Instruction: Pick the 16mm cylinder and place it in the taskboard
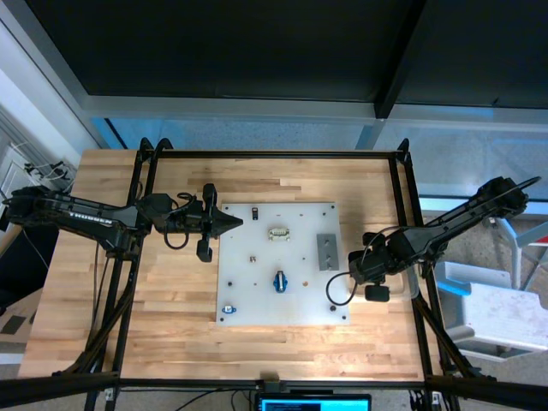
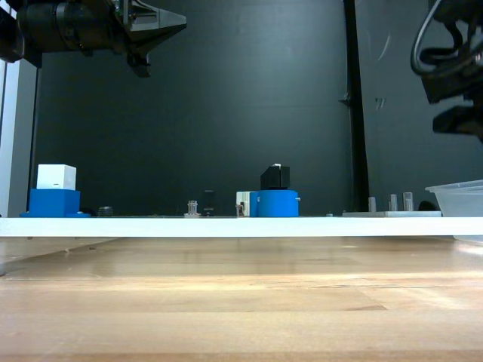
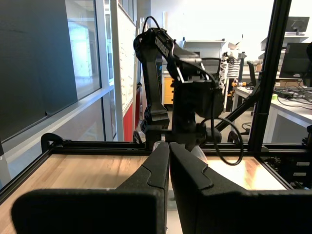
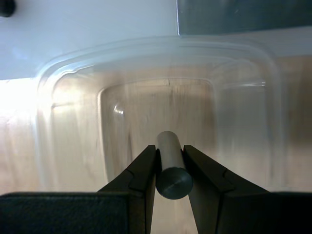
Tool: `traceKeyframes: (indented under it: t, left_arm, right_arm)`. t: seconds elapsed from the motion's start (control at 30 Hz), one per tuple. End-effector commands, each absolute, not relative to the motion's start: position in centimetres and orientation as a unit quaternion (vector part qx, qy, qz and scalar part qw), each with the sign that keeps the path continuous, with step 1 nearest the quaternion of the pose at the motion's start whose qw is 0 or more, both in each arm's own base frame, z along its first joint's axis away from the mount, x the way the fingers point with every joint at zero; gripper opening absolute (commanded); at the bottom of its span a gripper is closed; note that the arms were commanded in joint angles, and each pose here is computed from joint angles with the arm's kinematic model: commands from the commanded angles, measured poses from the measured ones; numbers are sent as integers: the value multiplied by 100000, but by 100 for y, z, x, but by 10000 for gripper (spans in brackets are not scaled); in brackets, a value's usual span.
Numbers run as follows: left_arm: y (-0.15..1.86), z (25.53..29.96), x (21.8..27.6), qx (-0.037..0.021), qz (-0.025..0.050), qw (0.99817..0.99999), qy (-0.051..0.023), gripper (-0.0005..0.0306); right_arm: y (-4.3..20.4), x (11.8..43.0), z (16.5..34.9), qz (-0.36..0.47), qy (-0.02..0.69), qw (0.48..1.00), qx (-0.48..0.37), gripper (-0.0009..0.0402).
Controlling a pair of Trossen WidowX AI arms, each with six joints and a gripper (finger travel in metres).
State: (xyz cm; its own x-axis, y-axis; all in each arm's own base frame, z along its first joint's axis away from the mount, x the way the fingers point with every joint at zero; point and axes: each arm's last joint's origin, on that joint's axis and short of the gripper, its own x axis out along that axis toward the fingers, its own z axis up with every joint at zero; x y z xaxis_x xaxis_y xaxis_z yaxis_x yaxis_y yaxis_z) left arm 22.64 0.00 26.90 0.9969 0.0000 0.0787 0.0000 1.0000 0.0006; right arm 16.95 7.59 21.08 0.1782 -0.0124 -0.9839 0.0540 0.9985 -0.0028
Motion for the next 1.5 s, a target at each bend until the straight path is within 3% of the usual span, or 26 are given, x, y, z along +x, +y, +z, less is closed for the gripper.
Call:
traceKeyframes:
  t: [0.03,0.23,0.47,1.5]
  left_arm:
    - [0,2690,2265,29,20,99922,-3938,0]
    - [0,2691,2265,48,2,99922,-3957,0]
    - [0,2691,2265,48,2,99922,-3957,0]
    - [0,2691,2265,29,20,99922,-3957,0]
  right_arm:
    - [774,1732,2282,-1318,63464,77261,1127,18]
    - [758,1823,2521,-2248,63350,77316,1999,18]
    - [726,1967,2633,-3381,62683,77766,3451,18]
    - [811,2848,2513,-1399,62937,77697,503,18]
